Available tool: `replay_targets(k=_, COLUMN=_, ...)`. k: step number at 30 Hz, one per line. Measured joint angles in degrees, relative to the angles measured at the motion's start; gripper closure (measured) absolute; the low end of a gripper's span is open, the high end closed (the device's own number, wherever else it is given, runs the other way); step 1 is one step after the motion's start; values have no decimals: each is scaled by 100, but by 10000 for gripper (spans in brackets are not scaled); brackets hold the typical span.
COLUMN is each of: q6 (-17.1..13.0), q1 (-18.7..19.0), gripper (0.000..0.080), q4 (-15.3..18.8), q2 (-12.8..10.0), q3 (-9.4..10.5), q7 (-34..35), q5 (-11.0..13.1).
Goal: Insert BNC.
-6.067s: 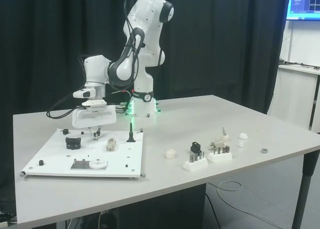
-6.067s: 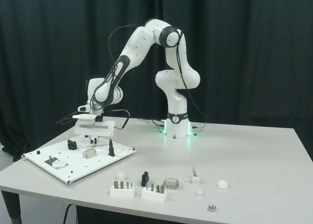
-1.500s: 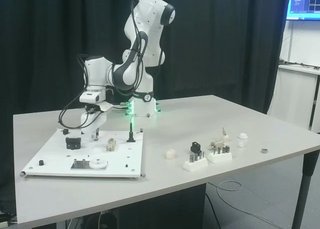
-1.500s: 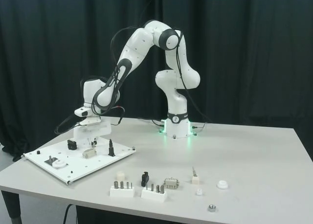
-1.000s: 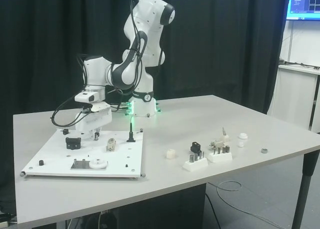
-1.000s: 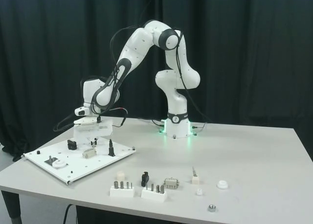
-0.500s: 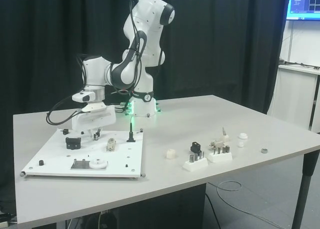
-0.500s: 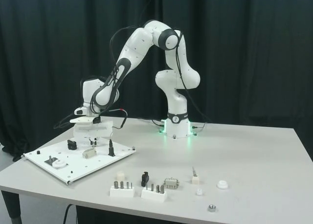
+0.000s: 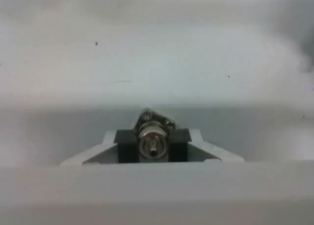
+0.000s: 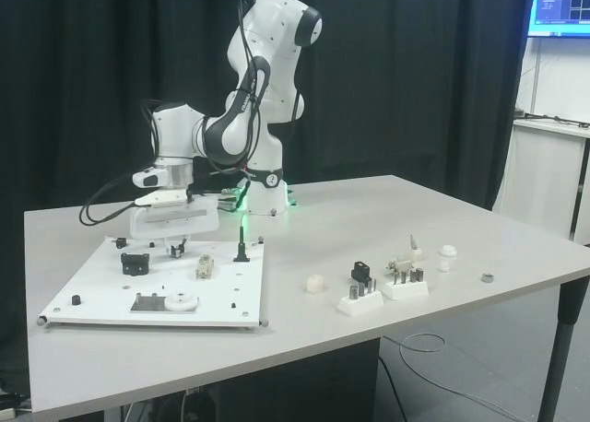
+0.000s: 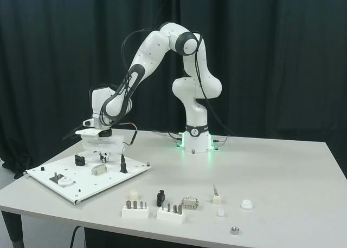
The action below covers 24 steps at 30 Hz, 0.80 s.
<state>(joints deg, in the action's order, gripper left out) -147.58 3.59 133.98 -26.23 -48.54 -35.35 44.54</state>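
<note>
In the wrist view a metal BNC connector stands upright between the two black pads of my gripper, which is shut on it. From the room the gripper hangs straight down over the far part of the white board, its tips at board level. The BNC connector shows only as a small dark stub under the white hand. Its lower end and its seat on the board are hidden.
On the board stand a black block, a small grey connector, a black peg and a white gear. Off the board to the right lie a white ring, two white part holders, a white cap and a nut.
The hand has turned about its vertical axis on the same spot over the board, from narrow-side to broad-side on. The cable loop has swung with it.
</note>
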Motion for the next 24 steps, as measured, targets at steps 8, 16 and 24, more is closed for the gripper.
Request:
replay_targets(k=8, q6=0, q1=4, gripper=679, q4=8, q2=10, q3=0, q7=963, q5=0)
replay_targets(k=16, q6=0, q1=10, gripper=679, q4=12, q2=11, q3=1, q7=1964, q5=0)
replay_targets(k=24, q6=-1, q1=14, gripper=679, q4=17, q2=18, q3=1, q7=2847, q5=0)
